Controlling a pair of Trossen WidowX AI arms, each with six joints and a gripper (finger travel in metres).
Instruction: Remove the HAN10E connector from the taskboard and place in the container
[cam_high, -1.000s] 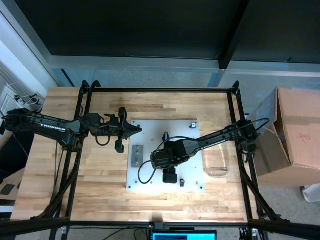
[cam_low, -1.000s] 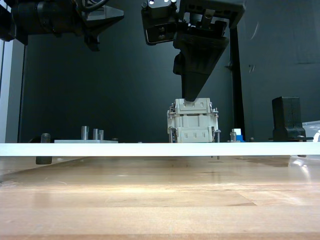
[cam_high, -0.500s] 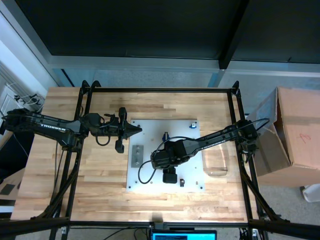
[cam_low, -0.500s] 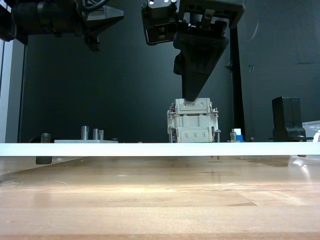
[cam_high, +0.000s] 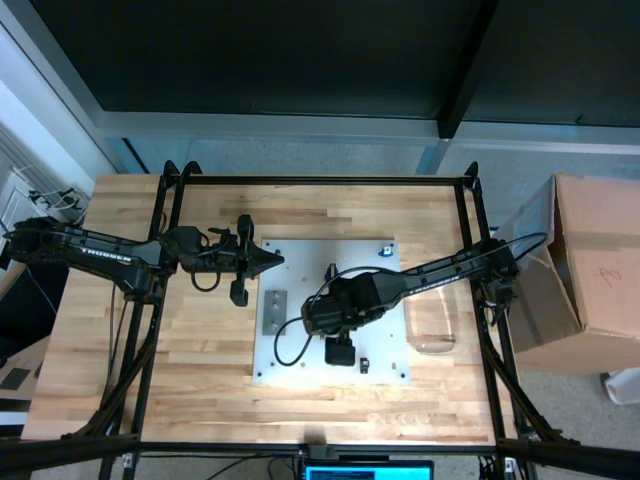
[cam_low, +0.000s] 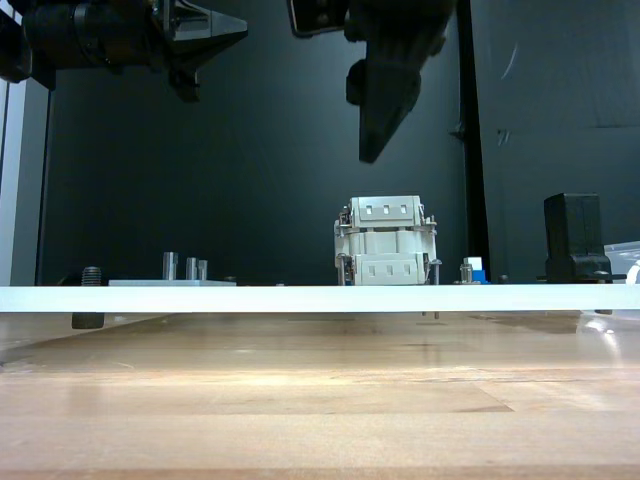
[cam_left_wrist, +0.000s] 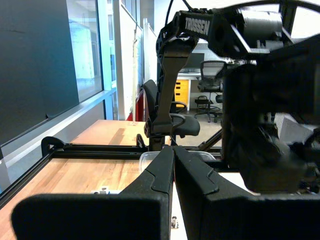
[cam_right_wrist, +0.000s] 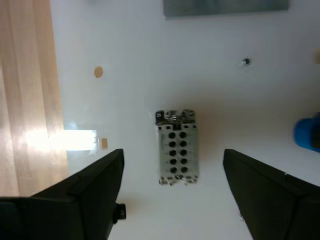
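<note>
A pale wooden table (cam_high: 200, 380) carries the white taskboard (cam_high: 290, 360), with dark panels and a black frame behind. The HAN10E connector (cam_low: 386, 243) stands upright in its seat on the board, fully down as far as the low view shows, and nothing is touching it.

The right gripper (cam_low: 368, 140) hangs directly above the connector and clear of it. Its fingers (cam_right_wrist: 85, 195) are spread wide, one to each long side of the connector (cam_right_wrist: 176, 147). The left gripper (cam_left_wrist: 173, 160) is raised over the table near the board's left edge, well apart from the connector. Its fingers are pressed together on nothing.

The step in hand looks like the descent to grasp. The connector already sits about midway between the spread fingers, so a straight drop without sideways drift should serve best. The pads should probably come down past the top ledge and close squarely on the long flat sides, not on the corner screws. The pull then wants to be straight up, since a tilted lift may bind the part in its seat.

The clear plastic container (cam_high: 430, 348) lies just beside the board's right edge. The blue part (cam_right_wrist: 307, 132) and the grey peg plate (cam_low: 185, 268) both stand apart from the connector, so they should not hinder the lift
</note>
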